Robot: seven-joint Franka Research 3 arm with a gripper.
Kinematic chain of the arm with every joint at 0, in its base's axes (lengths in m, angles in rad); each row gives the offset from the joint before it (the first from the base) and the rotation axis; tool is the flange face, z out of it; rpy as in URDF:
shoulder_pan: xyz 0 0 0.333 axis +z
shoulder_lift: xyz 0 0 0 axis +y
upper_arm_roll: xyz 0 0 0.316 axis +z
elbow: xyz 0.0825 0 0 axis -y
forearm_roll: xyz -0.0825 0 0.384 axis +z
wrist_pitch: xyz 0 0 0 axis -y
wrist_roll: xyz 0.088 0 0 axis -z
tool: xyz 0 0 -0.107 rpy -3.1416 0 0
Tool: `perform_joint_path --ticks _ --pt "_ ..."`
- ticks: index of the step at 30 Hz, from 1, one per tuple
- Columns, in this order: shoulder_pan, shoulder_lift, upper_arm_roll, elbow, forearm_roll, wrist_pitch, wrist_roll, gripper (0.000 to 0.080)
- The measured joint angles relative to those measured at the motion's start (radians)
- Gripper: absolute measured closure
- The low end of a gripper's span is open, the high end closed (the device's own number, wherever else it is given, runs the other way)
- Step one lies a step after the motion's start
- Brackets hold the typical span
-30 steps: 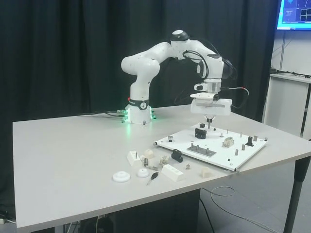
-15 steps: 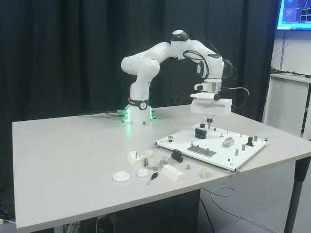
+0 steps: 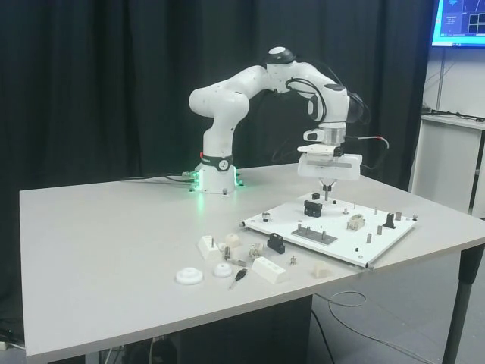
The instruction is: Place square peg 2.
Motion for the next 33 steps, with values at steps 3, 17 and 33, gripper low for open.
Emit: perform_joint_path --ticks 3,17,33 --pt "0.000 0.000 -0.004 0.001 -0.005 0.006 0.000 0.0712" --pt "-0.013 0.000 -0.039 0.006 -0.083 0.084 -0.004 0.0712" --pt "-0.137 0.000 -0.083 0.013 -0.139 0.162 -0.166 0.0712"
